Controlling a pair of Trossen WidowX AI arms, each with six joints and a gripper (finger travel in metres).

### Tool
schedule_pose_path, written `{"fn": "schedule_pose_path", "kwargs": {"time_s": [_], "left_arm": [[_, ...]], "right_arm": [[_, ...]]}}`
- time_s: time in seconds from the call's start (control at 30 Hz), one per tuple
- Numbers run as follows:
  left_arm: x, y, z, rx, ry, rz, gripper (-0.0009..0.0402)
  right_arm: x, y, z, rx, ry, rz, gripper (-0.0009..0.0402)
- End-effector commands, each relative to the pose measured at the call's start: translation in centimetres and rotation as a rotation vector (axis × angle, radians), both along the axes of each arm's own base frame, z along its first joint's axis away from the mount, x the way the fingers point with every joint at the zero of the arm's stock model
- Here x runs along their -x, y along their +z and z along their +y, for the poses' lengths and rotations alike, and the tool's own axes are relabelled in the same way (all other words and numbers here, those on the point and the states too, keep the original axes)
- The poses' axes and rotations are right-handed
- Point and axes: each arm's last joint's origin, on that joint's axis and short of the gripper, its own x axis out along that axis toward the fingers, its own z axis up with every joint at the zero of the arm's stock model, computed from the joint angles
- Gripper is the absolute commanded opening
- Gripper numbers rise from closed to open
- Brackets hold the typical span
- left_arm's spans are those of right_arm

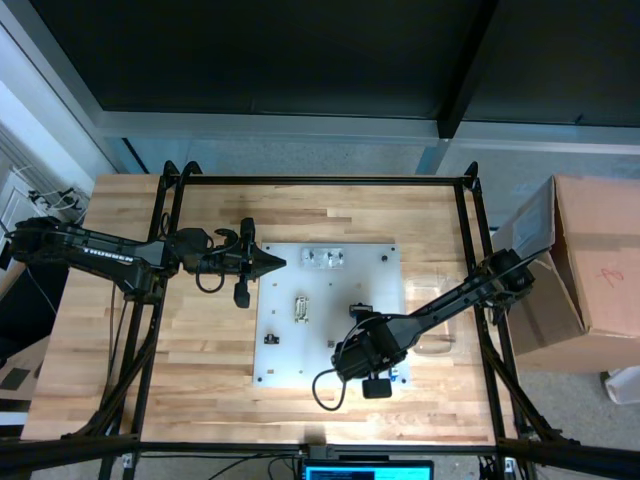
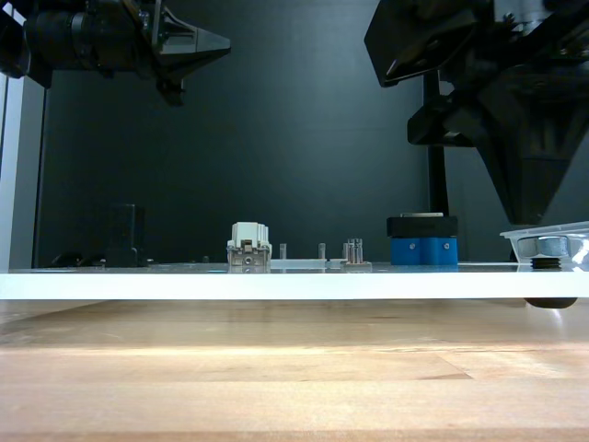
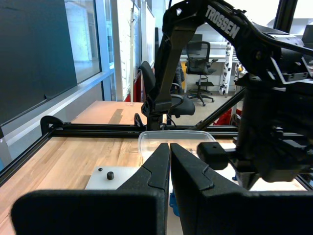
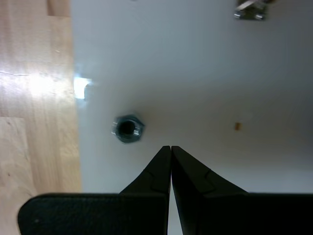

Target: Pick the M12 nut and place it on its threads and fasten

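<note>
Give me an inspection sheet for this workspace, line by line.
Surface: wooden table carrying a white board.
Job's things: nut on its stud, ribs showing beneath, held by nothing.
Clutter: clear tray, white connector, blue block.
Grippers: left gripper raised over the board's far left edge, fingers shut; right gripper just above the nut, off to one side, fingers shut, empty.
Cables: black loop by the right arm.
Surroundings: cardboard box.

The M12 nut, 1 small silver hexagon with a dark bore, sits level on top of its stud. The stud's black ribs show beneath it. The nut stands free, just beside the tips of the right gripper, whose jaws are closed on nothing. It is well apart from the left gripper.
</note>
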Motion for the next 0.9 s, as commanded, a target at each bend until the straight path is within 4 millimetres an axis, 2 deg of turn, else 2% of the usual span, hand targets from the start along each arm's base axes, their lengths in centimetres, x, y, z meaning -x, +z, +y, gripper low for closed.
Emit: {"fn": "schedule_pose_path", "kwargs": {"time_s": [0.03, 0.27, 0.33, 0.43, 0.5, 0.77, 0.9], "left_arm": [[0.0, 0.0, 0.0, 0.0, 0.0, 0.0, 0.0], [0.0, 0.0, 0.0, 0.0, 0.0, 0.0, 0.0], [0.0, 0.0, 0.0, 0.0, 0.0, 0.0, 0.0], [0.0, 0.0, 0.0, 0.0, 0.0, 0.0, 0.0], [0.0, 0.0, 0.0, 0.0, 0.0, 0.0, 0.0], [0.0, 0.0, 0.0, 0.0, 0.0, 0.0, 0.0], [0.0, 0.0, 0.0, 0.0, 0.0, -0.001, 0.0]], "right_arm": [[-0.3, -0.7, 0.1, 0.003, 0.002, 0.001, 0.0], [-0.5, -0.9, 0.3, -0.019, 0.005, -0.001, 0.0], [-0.4, -0.9, 0.5, -0.078, 0.021, 0.023, 0.0], [-0.1, -0.8, 1.0, -0.26, 0.117, 0.106, 0.0], [0.0, -0.7, 1.1, -0.299, 0.136, 0.131, 0.0], [-0.1, -0.6, 0.7, -0.191, 0.103, 0.088, 0.0], [-0.2, -0.3, 0.0, -0.077, 0.039, 0.041, 0.0]]}}
